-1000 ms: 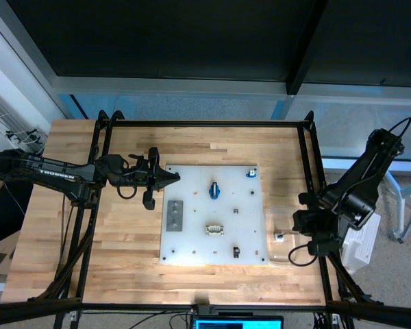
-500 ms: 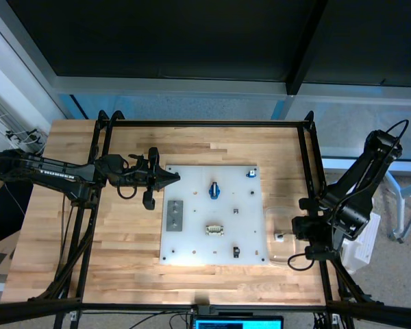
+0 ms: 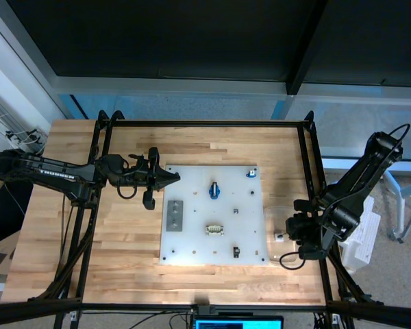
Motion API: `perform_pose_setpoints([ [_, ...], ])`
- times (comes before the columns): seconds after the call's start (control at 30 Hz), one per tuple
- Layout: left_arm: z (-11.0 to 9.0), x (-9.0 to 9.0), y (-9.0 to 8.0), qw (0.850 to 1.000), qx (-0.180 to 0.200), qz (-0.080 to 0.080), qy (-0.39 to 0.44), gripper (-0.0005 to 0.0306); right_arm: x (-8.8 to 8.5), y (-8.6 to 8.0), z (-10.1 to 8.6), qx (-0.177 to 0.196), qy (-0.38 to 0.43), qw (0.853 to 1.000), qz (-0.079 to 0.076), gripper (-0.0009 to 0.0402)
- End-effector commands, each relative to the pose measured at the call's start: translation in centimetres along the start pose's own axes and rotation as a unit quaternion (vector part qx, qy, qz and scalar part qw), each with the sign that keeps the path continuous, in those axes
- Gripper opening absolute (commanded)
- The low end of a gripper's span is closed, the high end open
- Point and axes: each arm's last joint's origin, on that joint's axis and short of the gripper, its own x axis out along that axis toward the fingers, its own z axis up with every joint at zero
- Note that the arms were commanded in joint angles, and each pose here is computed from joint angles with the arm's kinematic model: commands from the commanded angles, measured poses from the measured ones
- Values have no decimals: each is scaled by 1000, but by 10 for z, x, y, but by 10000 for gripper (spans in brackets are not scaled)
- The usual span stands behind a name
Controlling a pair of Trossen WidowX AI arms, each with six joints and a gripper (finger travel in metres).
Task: Pick the USB connector and install on taskboard
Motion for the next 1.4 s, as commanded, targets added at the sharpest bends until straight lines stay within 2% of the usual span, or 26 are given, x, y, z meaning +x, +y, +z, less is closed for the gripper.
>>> perform_pose_setpoints([
  [0.03,0,0,0,1000,0,0,0,0,5,0,3,-4,10,1000,-7,142],
  [0.2,0,0,0,1000,0,0,0,0,11,0,6,-3,16,1000,-18,142],
  [0.7,0,0,0,1000,0,0,0,0,30,5,8,-8,17,1000,-10,142],
  [1.03,0,0,0,1000,0,0,0,0,44,9,9,-9,25,1000,-15,142],
  [1.4,0,0,0,1000,0,0,0,0,54,4,9,2,31,999,-25,142],
])
